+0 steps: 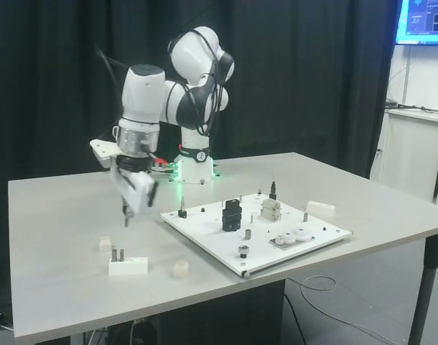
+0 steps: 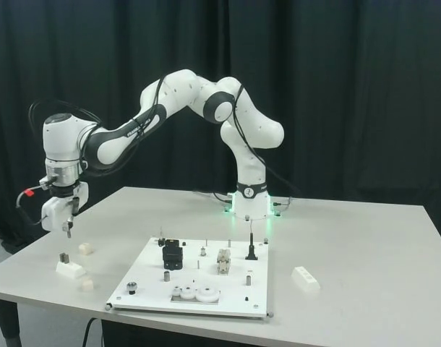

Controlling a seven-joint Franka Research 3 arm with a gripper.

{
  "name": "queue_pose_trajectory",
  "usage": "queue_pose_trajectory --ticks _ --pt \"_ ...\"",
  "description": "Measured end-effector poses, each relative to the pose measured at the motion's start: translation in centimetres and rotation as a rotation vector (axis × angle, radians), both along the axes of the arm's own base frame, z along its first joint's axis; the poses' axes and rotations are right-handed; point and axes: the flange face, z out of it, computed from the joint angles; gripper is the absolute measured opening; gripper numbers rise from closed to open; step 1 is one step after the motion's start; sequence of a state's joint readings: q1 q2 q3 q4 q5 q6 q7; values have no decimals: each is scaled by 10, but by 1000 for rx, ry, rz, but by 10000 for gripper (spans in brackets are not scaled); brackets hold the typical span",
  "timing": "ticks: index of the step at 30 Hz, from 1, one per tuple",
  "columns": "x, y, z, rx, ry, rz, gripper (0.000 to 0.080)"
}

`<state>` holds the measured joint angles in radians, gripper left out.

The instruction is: Insert square peg 2.

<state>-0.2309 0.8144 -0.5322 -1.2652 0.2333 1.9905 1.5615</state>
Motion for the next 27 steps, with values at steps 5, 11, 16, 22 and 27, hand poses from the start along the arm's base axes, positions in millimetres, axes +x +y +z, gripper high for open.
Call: queue_pose_trajectory --ticks 5,11,16,22,27 --pt "4 16 8 44 33 138 75" --pt "5 37 19 109 62 292 75" --pt "4 56 28 173 69 410 75" --pt "0 80 37 232 55 509 75" --pt "-5 100 40 264 52 539 75"
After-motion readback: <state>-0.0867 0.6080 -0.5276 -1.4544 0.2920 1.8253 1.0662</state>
